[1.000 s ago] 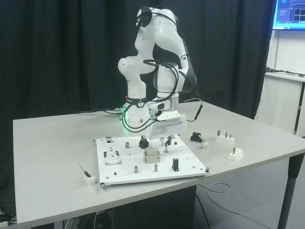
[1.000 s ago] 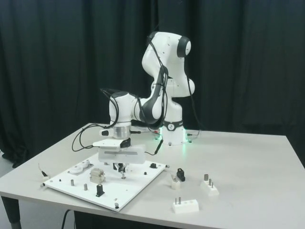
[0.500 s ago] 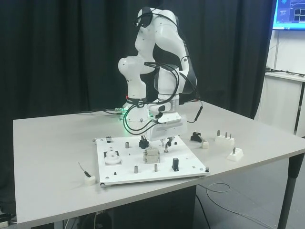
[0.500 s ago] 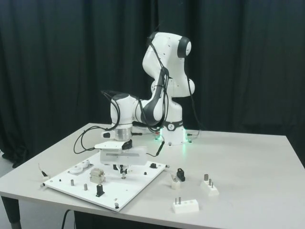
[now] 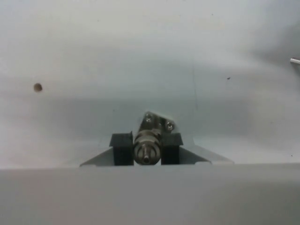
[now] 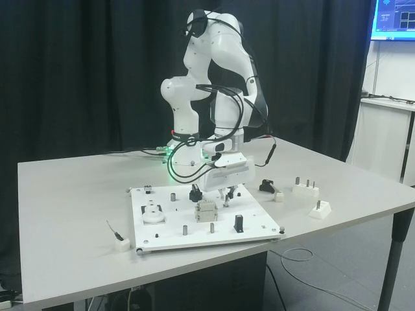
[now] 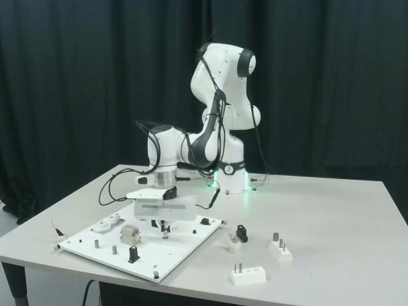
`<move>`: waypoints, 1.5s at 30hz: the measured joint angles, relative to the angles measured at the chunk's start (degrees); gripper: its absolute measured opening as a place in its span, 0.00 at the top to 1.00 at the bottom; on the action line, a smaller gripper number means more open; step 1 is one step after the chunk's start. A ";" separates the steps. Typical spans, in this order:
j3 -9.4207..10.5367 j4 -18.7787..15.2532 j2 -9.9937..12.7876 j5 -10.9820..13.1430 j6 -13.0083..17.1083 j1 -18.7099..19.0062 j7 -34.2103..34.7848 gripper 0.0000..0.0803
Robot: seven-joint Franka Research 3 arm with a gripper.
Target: Insert BNC.
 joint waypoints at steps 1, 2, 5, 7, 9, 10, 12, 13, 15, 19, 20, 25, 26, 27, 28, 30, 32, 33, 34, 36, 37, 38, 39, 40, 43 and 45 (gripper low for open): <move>-0.01 0.00 0.00 0.06 0.00 0.00 0.00 0.85; -0.01 0.00 0.00 0.09 0.00 -0.01 0.00 0.85; -0.04 -0.02 0.00 0.11 0.03 -0.03 0.00 0.85; -0.06 -0.04 0.00 0.11 0.07 -0.08 0.00 0.85; -0.06 -0.07 0.00 0.11 0.13 -0.20 0.00 0.85; -0.06 -0.08 0.00 0.11 0.16 -0.26 0.00 0.85; -0.06 -0.10 0.00 0.11 0.20 -0.39 0.00 0.85; -0.06 -0.11 0.00 0.11 0.21 -0.46 0.00 0.85; -0.06 -0.12 0.00 0.11 0.23 -0.57 0.00 0.85; -0.06 -0.12 0.00 0.11 0.25 -0.70 0.00 0.85; -0.06 -0.13 0.00 0.11 0.26 -0.70 0.00 0.85; -0.03 -0.13 0.00 0.24 0.33 -0.70 0.00 0.85; -0.01 -0.13 0.00 0.34 0.36 -0.70 0.00 0.85; 0.01 -0.13 0.00 0.48 0.40 -0.70 0.00 0.85; 0.03 -0.13 0.00 0.65 0.44 -0.70 0.00 0.85; 0.08 -0.13 0.00 1.00 0.51 -0.70 0.00 0.85; 0.11 -0.13 0.01 1.14 0.57 -0.70 0.00 0.85; 0.12 -0.13 0.01 1.14 0.60 -0.70 0.00 0.85; 0.13 -0.13 0.02 1.14 0.64 -0.70 0.00 0.85; 0.14 -0.14 0.03 1.15 0.69 -0.70 0.00 0.85; 0.14 -0.14 0.04 1.15 0.73 -0.70 0.00 0.85; 0.14 -0.14 0.05 1.15 0.77 -0.70 0.00 0.85; 0.14 -0.15 0.06 1.15 0.80 -0.70 0.00 0.85; 0.14 -0.15 0.06 1.15 0.81 -0.70 0.00 0.85; 0.14 -0.15 0.06 1.15 0.82 -0.70 0.00 0.85; 0.14 -0.15 0.06 1.15 0.83 -0.70 0.00 0.85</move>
